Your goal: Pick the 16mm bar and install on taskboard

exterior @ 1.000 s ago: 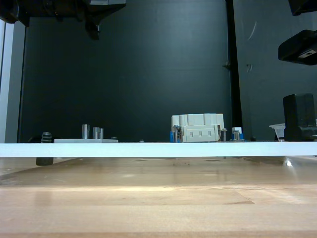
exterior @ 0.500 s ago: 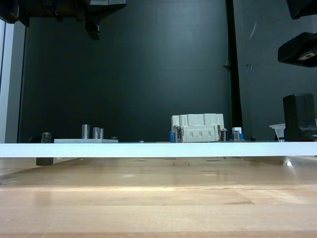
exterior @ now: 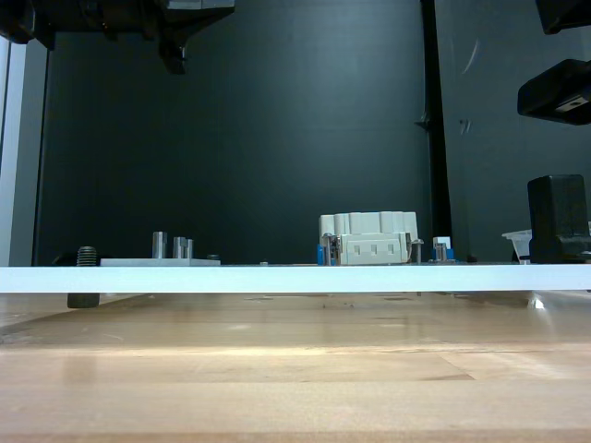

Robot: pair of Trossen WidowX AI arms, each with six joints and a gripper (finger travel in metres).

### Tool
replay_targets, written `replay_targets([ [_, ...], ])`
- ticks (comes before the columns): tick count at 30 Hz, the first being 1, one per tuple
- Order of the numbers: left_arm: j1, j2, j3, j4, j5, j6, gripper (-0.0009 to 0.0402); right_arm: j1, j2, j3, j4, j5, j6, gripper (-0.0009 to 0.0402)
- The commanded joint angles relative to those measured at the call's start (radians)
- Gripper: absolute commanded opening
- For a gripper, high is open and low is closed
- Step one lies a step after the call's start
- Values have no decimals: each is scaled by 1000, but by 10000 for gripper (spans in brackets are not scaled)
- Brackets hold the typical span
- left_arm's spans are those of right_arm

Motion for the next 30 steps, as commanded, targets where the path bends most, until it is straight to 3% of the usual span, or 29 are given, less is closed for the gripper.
replay_targets([
  [1,0,0,0,0,0,0,0,0,4,-2,-1,-3,-1,0],
  [13,0,0,0,0,0,0,0,0,3,-2,0,-3,-1,12],
  [30,0,0,0,0,0,0,0,0,-12,0,-2,-3,-1,122],
])
